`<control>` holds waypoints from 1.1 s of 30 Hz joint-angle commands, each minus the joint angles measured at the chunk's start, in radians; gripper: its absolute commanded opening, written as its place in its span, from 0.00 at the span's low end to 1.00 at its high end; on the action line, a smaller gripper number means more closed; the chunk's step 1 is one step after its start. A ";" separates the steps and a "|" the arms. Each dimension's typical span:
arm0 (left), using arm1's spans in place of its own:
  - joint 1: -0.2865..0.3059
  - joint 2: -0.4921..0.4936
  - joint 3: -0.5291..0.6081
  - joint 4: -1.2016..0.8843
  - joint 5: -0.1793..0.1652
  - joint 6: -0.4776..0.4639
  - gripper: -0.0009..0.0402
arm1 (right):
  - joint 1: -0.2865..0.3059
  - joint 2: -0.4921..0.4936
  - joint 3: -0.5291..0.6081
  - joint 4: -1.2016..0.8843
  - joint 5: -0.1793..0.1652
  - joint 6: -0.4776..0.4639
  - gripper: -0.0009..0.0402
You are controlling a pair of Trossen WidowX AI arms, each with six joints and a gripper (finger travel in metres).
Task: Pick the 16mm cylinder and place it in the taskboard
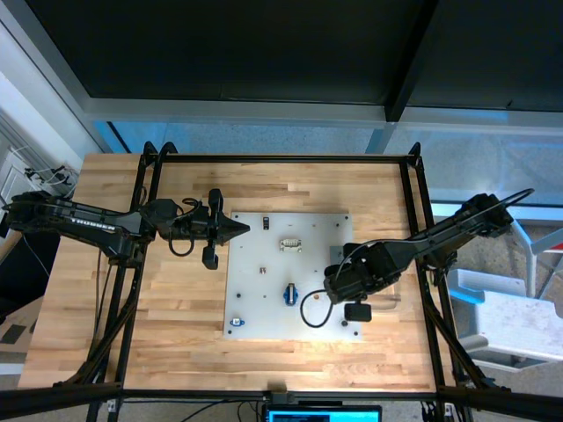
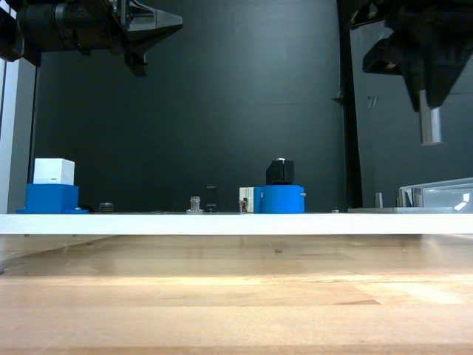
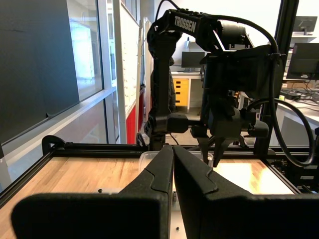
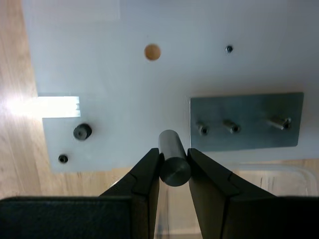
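Observation:
My right gripper point(image 4: 173, 155) is shut on the 16mm cylinder point(image 4: 175, 170), a short dark grey metal peg held upright between the fingers. In the low view the cylinder point(image 2: 431, 126) hangs well above the taskboard point(image 2: 222, 223). Seen from above, the right gripper point(image 1: 341, 283) hovers over the right side of the white taskboard point(image 1: 264, 299). Below it are the grey block point(image 4: 246, 121) with several small pegs and a round hole point(image 4: 152, 52). The left gripper point(image 1: 236, 227) is shut and empty, held high at the board's left edge point(image 3: 173, 162).
On the board stand a blue knob point(image 1: 290, 294), a silver connector point(image 1: 290, 244) and a blue block with a white cube point(image 2: 53, 188). A clear plastic tray point(image 4: 259, 194) lies beside the board's right edge. A black frame point(image 1: 281, 158) rings the wooden table.

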 commanded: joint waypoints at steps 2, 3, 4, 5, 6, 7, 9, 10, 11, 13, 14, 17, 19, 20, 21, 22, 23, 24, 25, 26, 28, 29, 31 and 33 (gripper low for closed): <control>0.000 0.000 0.000 0.000 0.000 0.000 0.02 | -0.021 0.034 0.026 0.010 -0.001 -0.022 0.09; 0.000 0.000 0.000 0.000 0.000 0.000 0.02 | -0.026 0.044 0.034 0.010 -0.002 -0.026 0.09; 0.000 0.000 0.000 0.000 0.000 0.000 0.02 | -0.029 0.053 0.041 0.011 -0.003 -0.028 0.09; 0.000 0.000 0.000 0.000 0.000 0.000 0.02 | -0.033 0.059 0.050 0.012 -0.005 -0.034 0.09; 0.000 0.000 0.000 0.000 0.000 0.000 0.02 | -0.035 0.066 0.058 0.013 -0.005 -0.040 0.09; 0.000 0.000 0.000 0.000 0.000 0.000 0.02 | -0.039 0.076 0.068 0.012 -0.006 -0.044 0.09; 0.000 0.000 0.000 0.000 0.000 0.000 0.02 | -0.044 0.089 0.084 0.013 -0.009 -0.045 0.09; 0.000 0.000 0.000 0.000 0.000 0.000 0.02 | -0.048 0.096 0.092 0.012 -0.009 -0.045 0.09; 0.000 0.000 0.000 0.000 0.000 0.000 0.02 | -0.049 0.104 0.098 0.013 -0.010 -0.047 0.09; 0.000 0.000 0.000 0.000 0.000 0.000 0.02 | -0.052 0.121 0.111 0.015 -0.011 -0.051 0.09; 0.000 0.000 0.000 0.000 0.000 0.000 0.02 | -0.053 0.128 0.117 0.016 -0.012 -0.051 0.09; 0.000 0.000 0.000 0.000 0.000 0.000 0.02 | -0.055 0.156 0.140 0.023 -0.024 -0.053 0.09; 0.000 0.000 0.000 0.000 0.000 0.000 0.02 | -0.057 0.174 0.154 0.027 -0.029 -0.055 0.09; 0.000 0.000 0.000 0.000 0.000 0.000 0.02 | -0.057 0.183 0.161 0.030 -0.029 -0.057 0.09; 0.000 0.000 0.000 0.000 0.000 0.000 0.02 | -0.058 0.191 0.167 0.032 -0.029 -0.060 0.09; 0.000 0.000 0.000 0.000 0.000 0.000 0.02 | -0.059 0.199 0.170 0.038 -0.031 -0.061 0.09; 0.000 0.000 0.000 0.000 0.000 0.000 0.02 | -0.060 0.205 0.173 0.044 -0.035 -0.061 0.09; 0.000 0.000 0.000 0.000 0.000 0.000 0.02 | -0.060 0.208 0.173 0.053 -0.035 -0.061 0.09; 0.000 0.000 0.000 0.000 0.000 0.000 0.02 | -0.060 0.213 0.173 0.062 -0.035 -0.061 0.09; 0.000 0.000 0.000 0.000 0.000 0.000 0.02 | -0.060 0.218 0.173 0.068 -0.036 -0.061 0.09; 0.000 0.000 0.000 0.000 0.000 0.000 0.02 | -0.061 0.219 0.173 0.072 -0.036 -0.059 0.09; 0.000 0.000 0.000 0.000 0.000 0.000 0.02 | -0.061 0.219 0.173 0.074 -0.035 -0.059 0.09; 0.000 0.000 0.000 0.000 0.000 0.000 0.02 | -0.062 0.220 0.173 0.077 -0.035 -0.058 0.09; 0.000 0.000 0.000 0.000 0.000 0.000 0.02 | -0.064 0.225 0.173 0.078 -0.035 -0.053 0.09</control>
